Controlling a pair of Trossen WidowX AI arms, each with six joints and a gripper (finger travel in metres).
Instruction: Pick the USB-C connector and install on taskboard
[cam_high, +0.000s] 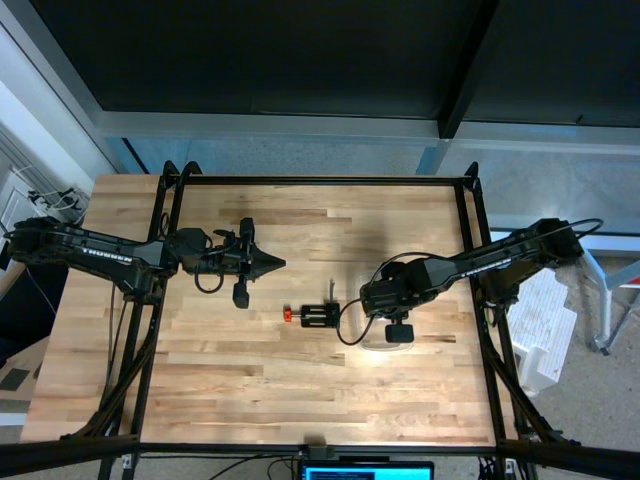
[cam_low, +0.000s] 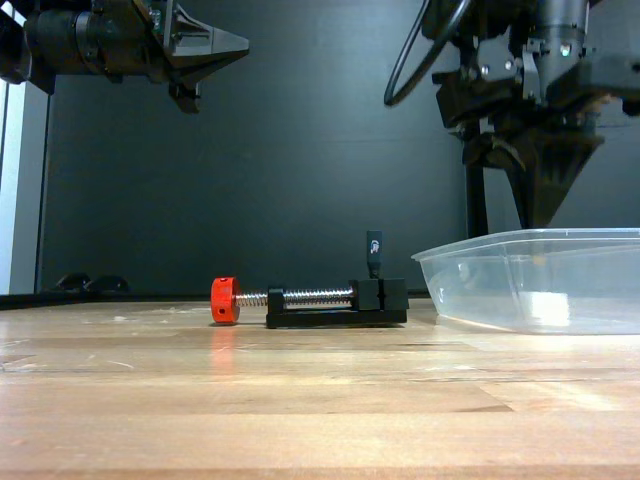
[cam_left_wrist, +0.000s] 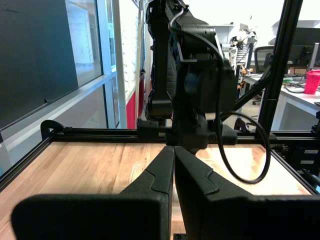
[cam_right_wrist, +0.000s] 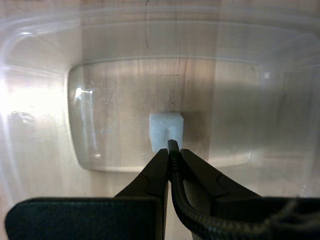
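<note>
Right wrist view: the right gripper (cam_right_wrist: 170, 154), over the tray (cam_right_wrist: 40, 75), clamps the USB-C connector (cam_right_wrist: 173, 146), mostly hidden in its grip. The left gripper (cam_high: 278, 264) hangs closed, empty, left of the taskboard (cam_high: 318, 316).

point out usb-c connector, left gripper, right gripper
USB-C connector (cam_right_wrist: 172, 145), right wrist view, its dark tip.
left gripper (cam_low: 240, 43), low view, fingertips, raised at left.
right gripper (cam_right_wrist: 173, 152), right wrist view, fingertips, over tray (cam_right_wrist: 110, 100).
</note>
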